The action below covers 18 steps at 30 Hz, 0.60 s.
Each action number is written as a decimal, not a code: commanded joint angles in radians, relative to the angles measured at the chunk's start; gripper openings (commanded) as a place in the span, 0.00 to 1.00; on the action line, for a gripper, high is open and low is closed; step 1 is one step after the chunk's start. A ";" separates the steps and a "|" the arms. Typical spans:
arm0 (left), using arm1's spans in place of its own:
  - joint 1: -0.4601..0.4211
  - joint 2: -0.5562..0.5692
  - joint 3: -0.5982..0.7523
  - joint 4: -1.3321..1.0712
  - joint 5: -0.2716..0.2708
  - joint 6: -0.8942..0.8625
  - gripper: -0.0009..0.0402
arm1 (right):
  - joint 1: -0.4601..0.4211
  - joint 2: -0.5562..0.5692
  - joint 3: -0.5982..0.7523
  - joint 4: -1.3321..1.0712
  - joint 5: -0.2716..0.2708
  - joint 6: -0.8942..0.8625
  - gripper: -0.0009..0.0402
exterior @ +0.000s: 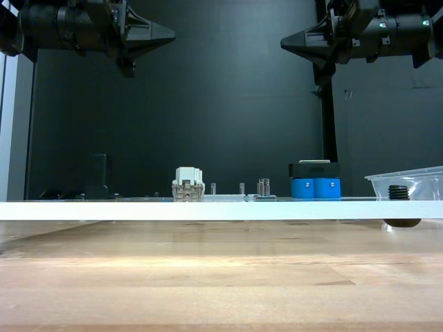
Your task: Unfasten the M12 nut and place it in the container
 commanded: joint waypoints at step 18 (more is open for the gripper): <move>0.000 0.000 0.000 0.000 0.000 0.000 0.02 | 0.000 0.001 0.043 -0.042 -0.020 0.028 0.02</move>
